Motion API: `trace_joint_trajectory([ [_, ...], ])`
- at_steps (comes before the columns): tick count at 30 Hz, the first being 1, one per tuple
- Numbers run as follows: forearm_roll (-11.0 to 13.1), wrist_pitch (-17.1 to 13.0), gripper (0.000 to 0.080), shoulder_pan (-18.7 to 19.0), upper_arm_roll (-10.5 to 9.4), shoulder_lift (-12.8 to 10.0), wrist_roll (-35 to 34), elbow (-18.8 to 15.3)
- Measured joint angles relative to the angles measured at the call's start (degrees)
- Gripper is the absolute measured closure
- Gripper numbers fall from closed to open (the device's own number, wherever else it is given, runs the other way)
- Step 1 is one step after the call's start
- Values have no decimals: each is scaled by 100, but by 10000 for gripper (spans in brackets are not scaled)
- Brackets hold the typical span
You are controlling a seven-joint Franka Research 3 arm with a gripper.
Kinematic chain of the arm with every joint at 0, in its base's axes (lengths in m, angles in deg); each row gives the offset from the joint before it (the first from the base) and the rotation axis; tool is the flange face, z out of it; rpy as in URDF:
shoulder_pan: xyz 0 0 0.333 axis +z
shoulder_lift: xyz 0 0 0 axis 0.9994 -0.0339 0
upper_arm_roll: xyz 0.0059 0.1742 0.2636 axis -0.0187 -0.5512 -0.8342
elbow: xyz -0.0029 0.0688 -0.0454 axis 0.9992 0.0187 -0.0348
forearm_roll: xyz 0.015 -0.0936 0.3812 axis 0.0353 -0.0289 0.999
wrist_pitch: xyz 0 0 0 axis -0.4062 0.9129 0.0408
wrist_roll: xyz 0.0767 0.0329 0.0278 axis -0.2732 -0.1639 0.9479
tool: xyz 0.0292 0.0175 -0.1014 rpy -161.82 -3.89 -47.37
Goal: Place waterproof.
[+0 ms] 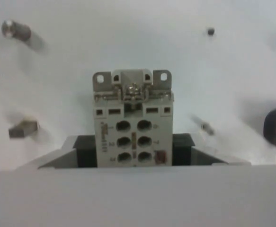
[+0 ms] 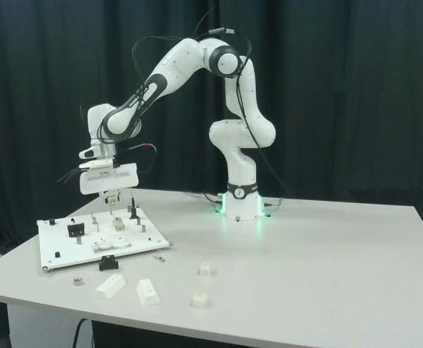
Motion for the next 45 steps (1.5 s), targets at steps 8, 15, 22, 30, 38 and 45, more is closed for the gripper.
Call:
trace_joint_trajectory([
  [8, 86, 11, 487, 318, -59, 40, -346, 95],
  [15, 126, 10, 487, 599, -176, 38, -710, 217],
  [22, 135, 2, 487, 831, -351, 26, -1072, 304],
  [30, 200, -157, 487, 1018, -681, -5, -1579, 351],
  [38, 220, -462, 487, 1173, -1003, -118, -2061, 356],
  [45, 256, -775, 487, 1270, -1280, -296, -2472, 379],
])
